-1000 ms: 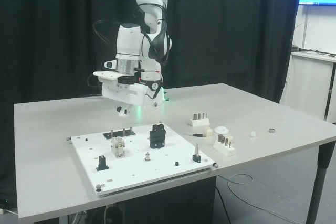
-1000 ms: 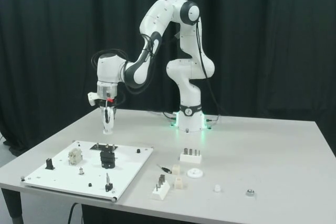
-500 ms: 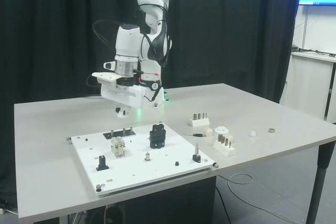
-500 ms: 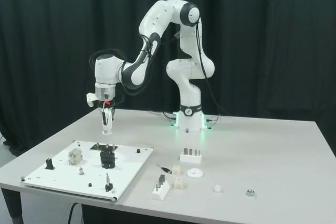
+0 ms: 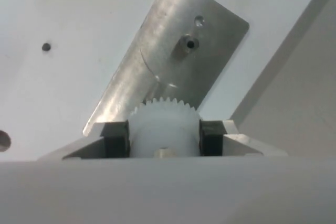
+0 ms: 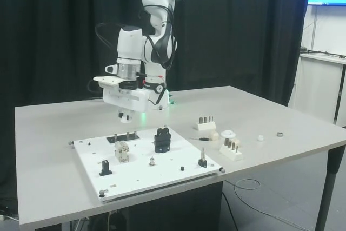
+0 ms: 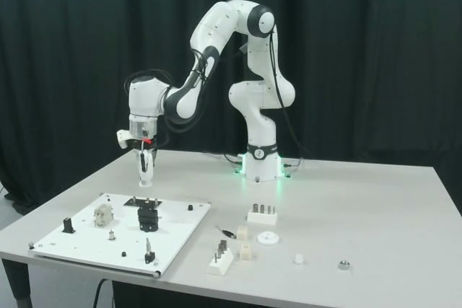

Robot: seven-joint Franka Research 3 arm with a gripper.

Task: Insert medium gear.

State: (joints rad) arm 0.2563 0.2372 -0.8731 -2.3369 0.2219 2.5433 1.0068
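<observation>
- Medium gear [image 5: 164, 127]: white, toothed, clamped between gripper [image 5: 164, 139] pads, centre-bottom of wrist view.
- Metal plate [image 5: 173, 56], peg [image 5: 187, 43] at upper centre: risk of misalignment; gear jams or slips.

White toothed gear [image 5: 164, 129] between black finger pads [image 5: 115, 139], white arm [image 7: 216, 34], white board [image 6: 141, 166] on grey table [image 7: 361, 200], black curtain [image 7: 72, 48] behind table, green light [image 7: 238, 169] at arm's base.
</observation>
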